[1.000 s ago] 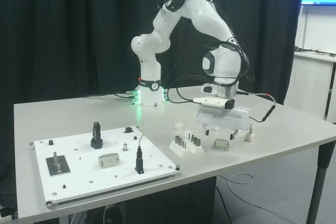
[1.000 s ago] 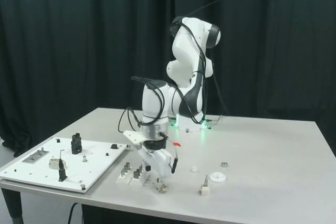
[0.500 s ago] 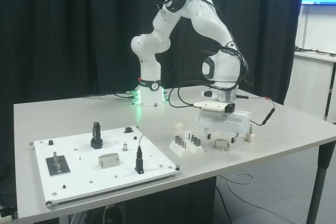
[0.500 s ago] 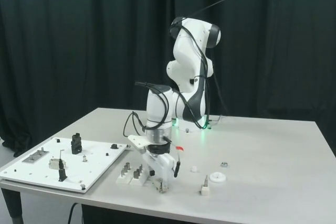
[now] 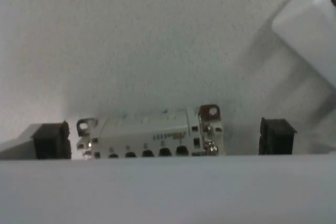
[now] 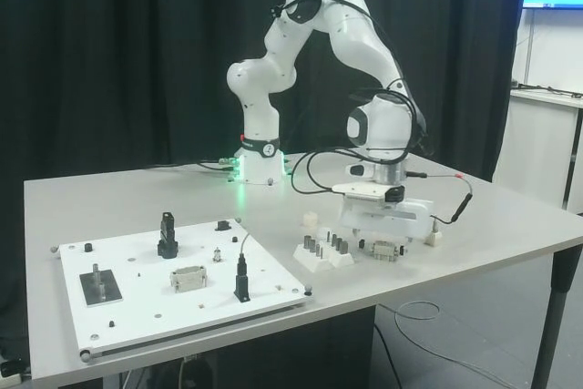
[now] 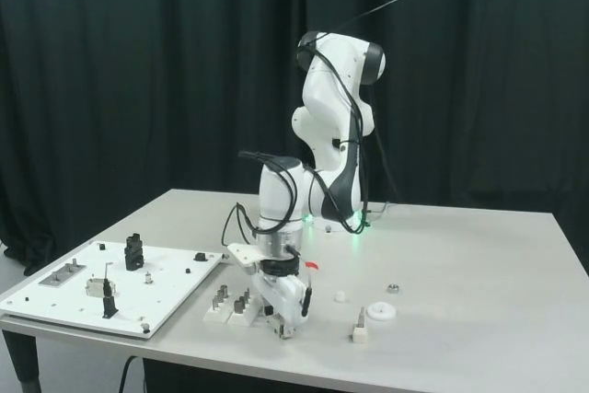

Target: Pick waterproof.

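Note:
The waterproof connector [image 5: 149,137] is a pale grey rectangular block with metal corner tabs and a row of dark holes, lying flat on the grey table [image 5: 131,40]. My gripper [image 5: 164,138] is open and low over it, with one black fingertip [image 5: 51,140] beyond one end of the connector and the other beyond the far end, both apart from it. In the first room view the gripper [image 6: 383,241] sits right down at the connector [image 6: 386,250] near the table's front edge. In the second room view the connector [image 7: 284,329] shows just under the hand.
Two white holder blocks with grey pins [image 6: 323,252] stand right beside the connector. A small white post piece [image 6: 434,235] and a white cap [image 6: 310,220] lie nearby. A white assembly board [image 6: 182,302] with black and grey parts fills the table's other end. A white disc [image 7: 380,312] lies further along.
The hand has come down from well above the table until its fingertips straddle the connector. The connector itself has not moved.

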You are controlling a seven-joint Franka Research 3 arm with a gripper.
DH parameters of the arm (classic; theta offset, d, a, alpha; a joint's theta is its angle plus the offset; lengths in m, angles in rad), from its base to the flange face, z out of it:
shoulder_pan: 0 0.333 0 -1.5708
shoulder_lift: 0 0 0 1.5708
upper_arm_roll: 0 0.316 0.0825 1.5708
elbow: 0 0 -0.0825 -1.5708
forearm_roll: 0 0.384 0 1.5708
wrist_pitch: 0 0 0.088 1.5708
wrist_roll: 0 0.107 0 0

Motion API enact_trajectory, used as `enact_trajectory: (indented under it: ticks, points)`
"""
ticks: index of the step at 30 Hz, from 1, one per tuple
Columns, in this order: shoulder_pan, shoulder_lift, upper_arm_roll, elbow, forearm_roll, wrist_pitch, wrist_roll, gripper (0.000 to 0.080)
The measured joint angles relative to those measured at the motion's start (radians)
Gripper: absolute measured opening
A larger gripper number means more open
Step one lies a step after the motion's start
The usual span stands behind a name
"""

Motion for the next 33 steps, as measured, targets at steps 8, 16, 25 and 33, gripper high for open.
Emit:
enact_trajectory:
  ticks: [8, 16, 25, 33]
  points:
    - [-0.012, 0.004, 0.015, -0.007, 0.000, 0.018, 0.005, 0.0800]
    - [-0.014, 0.009, 0.021, -0.009, -0.002, 0.026, 0.004, 0.0800]
    - [-0.014, 0.009, 0.021, -0.009, -0.003, 0.030, 0.004, 0.0661]
    - [-0.016, -0.002, 0.021, -0.006, -0.003, 0.034, 0.004, 0.0624]
